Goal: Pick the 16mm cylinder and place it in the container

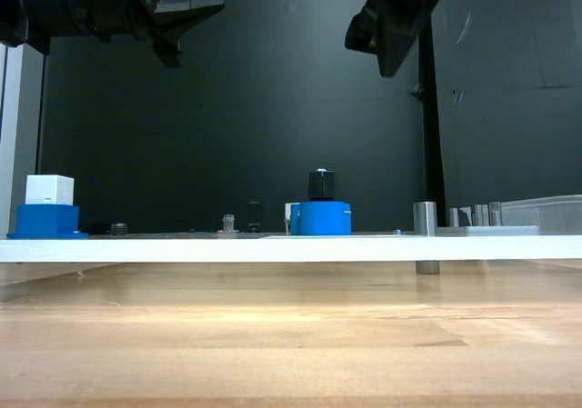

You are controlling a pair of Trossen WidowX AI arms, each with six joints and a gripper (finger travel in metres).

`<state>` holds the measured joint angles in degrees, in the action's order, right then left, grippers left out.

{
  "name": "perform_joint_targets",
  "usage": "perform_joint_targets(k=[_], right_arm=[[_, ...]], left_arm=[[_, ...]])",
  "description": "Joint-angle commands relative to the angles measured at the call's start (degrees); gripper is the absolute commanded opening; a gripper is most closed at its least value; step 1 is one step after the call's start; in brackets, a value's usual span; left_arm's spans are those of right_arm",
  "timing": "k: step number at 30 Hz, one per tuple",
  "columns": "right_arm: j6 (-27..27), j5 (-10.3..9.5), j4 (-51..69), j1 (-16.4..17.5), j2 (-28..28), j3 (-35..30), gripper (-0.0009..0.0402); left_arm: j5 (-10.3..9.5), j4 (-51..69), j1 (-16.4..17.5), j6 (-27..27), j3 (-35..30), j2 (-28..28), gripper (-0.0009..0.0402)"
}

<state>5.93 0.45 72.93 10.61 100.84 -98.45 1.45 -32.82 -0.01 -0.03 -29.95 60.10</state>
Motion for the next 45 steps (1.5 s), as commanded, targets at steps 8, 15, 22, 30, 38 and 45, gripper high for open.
perform_joint_targets(k=[8,15,22,30,38,45], right_arm=[[2.38,3.10,-0.04,2.75,1.81,0.48,0.0074],[4.72,3.56,-0.74,5.01,1.81,2.80,0.0139],[7.10,4.57,-2.89,5.95,2.82,4.72,0.0188],[7.39,5.18,-3.87,6.45,4.70,5.20,0.0213],[8.70,5.97,-8.02,7.10,4.70,9.03,0.0213],[9.44,5.40,-11.34,7.69,4.70,11.78,0.0213]], left_arm=[[0.00,-0.02,0.00,0.00,0.00,0.02,0.0000],[0.00,-0.02,0.00,0.00,0.00,0.02,0.0000],[0.00,-0.02,0.02,0.00,0.00,0.02,0.0000],[0.00,-0.02,0.02,0.00,0.00,0.02,0.0000],[0.00,-0.02,0.02,0.00,0.00,0.02,0.0000],[0.00,-0.02,0.02,0.00,0.00,0.02,0.0000]])
